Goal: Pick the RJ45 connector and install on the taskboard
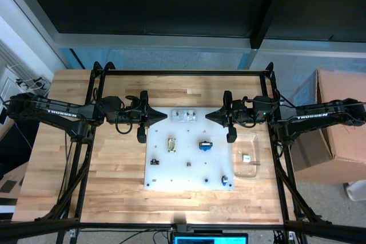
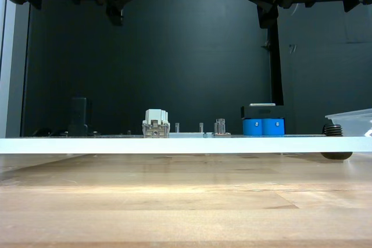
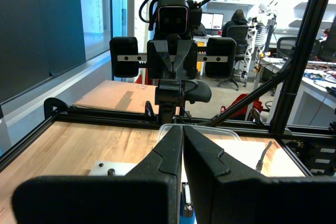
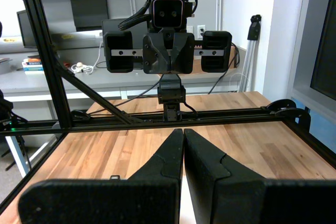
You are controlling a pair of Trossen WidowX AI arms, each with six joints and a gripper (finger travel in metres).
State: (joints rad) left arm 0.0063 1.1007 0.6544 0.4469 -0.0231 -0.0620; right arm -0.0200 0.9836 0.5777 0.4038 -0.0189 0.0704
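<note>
Your clear tray (image 1: 255,171) holds a white block (image 1: 246,157). You cannot tell whether the connector lies on it or sits in the blue jack (image 1: 226,182). The left gripper (image 1: 164,116) and the right gripper (image 1: 207,116) hang above the white board (image 1: 171,171), well apart, each with its fingers pressed together.

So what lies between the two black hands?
In the high view, a silvery fixture on the white board's far edge lies between the shut left hand and shut right hand. I cannot tell where the connector is.
</note>
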